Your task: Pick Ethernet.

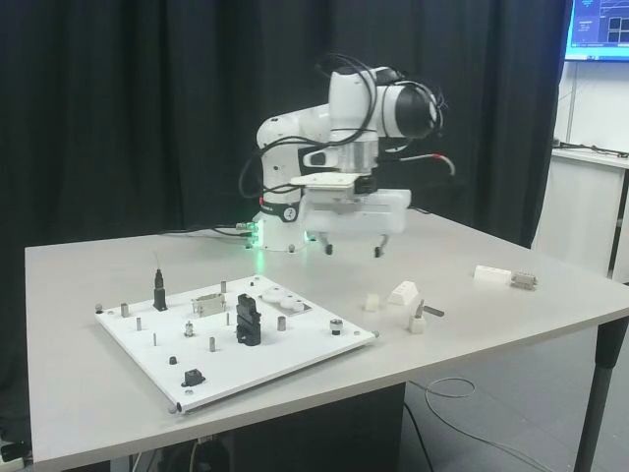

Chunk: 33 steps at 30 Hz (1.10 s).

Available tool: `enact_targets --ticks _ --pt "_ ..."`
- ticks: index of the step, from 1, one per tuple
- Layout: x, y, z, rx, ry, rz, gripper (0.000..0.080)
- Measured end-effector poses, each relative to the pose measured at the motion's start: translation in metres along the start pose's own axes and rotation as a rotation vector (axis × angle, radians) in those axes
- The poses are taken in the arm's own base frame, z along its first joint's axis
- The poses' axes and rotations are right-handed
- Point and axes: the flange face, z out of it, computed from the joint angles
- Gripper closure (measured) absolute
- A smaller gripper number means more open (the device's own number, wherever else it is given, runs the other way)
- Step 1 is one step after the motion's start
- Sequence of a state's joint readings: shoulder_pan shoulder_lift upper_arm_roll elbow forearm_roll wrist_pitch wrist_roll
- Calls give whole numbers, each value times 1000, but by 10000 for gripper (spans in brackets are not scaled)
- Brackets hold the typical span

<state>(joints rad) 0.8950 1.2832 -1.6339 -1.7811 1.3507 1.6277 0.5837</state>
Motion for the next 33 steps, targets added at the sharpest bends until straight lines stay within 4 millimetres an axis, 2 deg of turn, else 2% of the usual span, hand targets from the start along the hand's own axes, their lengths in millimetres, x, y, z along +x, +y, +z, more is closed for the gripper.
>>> enact_targets --ticks 9,18,26,33 --pt "-42 -20 -1 -1 -3 -98 3" --pt "-81 -32 7 -27 12 -182 3" --pt "-109 -43 25 -49 44 -230 3" --pt "-130 -52 48 -80 65 -287 3"
